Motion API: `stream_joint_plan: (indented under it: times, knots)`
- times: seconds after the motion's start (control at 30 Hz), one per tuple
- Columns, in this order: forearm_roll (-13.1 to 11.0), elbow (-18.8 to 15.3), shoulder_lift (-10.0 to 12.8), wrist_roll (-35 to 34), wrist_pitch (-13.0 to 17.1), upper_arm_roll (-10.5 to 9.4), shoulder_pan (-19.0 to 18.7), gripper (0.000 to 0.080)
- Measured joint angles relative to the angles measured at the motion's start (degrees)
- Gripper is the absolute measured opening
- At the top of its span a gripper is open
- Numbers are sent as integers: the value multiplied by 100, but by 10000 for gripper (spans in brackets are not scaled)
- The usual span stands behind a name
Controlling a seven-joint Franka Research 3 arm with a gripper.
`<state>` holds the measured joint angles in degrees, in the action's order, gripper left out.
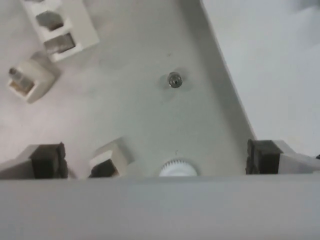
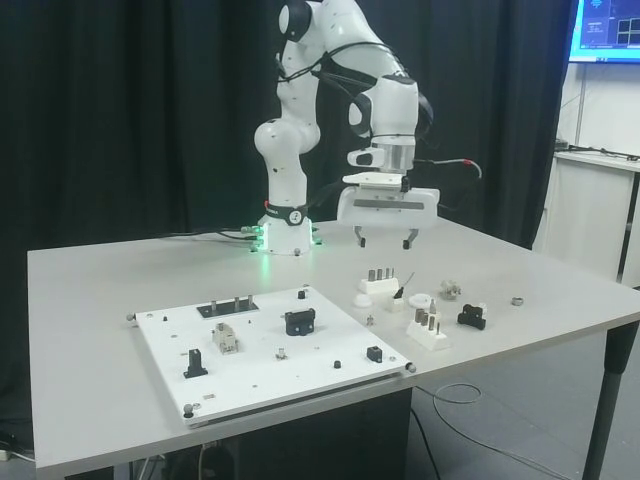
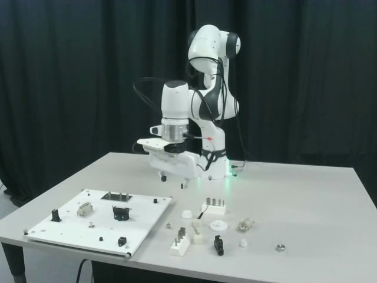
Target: Pick BNC.
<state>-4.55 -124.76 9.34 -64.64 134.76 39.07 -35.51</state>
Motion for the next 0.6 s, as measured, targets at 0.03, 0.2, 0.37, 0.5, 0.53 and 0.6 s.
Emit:
stream_joint_plan:
  times: [0.03,0.2,0.37,0.5,0.53,0.6]
  knots:
    - [0,0,17,-65,13,0,9,800]
    - [-17,0,98,-113,101,-1,41,800]
    - [-134,-1,180,-262,172,-1,87,800]
    - [-222,0,256,-410,225,-1,131,800]
    - [-234,-1,275,-432,236,-1,142,800]
    - [-270,-1,313,-462,260,-1,161,800]
